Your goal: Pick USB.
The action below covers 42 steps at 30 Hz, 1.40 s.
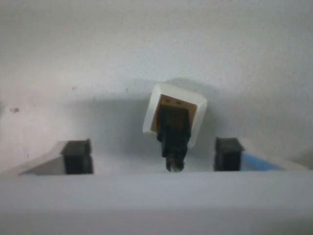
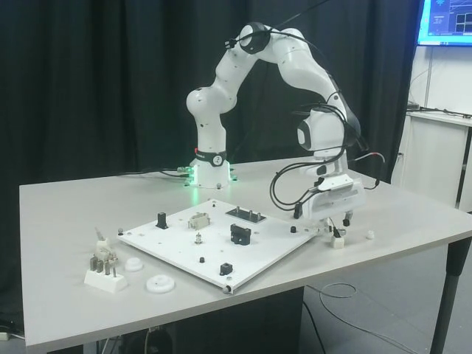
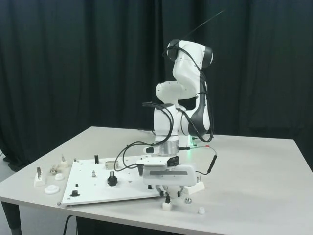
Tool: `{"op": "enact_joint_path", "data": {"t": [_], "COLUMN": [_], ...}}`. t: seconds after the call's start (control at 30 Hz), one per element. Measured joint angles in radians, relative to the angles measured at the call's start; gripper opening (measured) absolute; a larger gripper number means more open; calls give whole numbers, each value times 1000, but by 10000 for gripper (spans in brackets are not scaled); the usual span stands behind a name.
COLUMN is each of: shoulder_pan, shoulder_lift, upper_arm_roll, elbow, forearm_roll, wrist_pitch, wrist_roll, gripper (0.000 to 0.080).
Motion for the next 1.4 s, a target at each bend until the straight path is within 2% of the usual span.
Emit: {"op": "enact_joint_path", "data": {"t": [0.07, 0.1, 0.23, 0.27, 0.43, 0.47, 0.7, 0.73, 1.03, 1.17, 1.4], "shoulder_pan": [0, 0, -2, -3, -6, -7, -12, -12, -18, -17, -16], "shoulder_lift": [0, 0, 0, 0, 1, 2, 7, 8, 12, 11, 10], "upper_arm_roll": [-2, -2, -4, -4, -4, -4, -4, -4, -9, -26, -71], "elbow": [6, 9, 20, 22, 32, 34, 44, 46, 72, 100, 172], "forearm_roll": [0, 0, 0, 0, 0, 0, 0, 0, -2, -9, -22], "wrist_pitch": [-13, -19, -39, -42, -61, -62, -71, -72, -106, -159, -305], "wrist_roll": [-10, -13, -23, -25, -34, -36, -45, -45, -46, -46, -46], "gripper": [800, 478, 478, 316, 316, 152, 152, 42, 37, 37, 37]}}
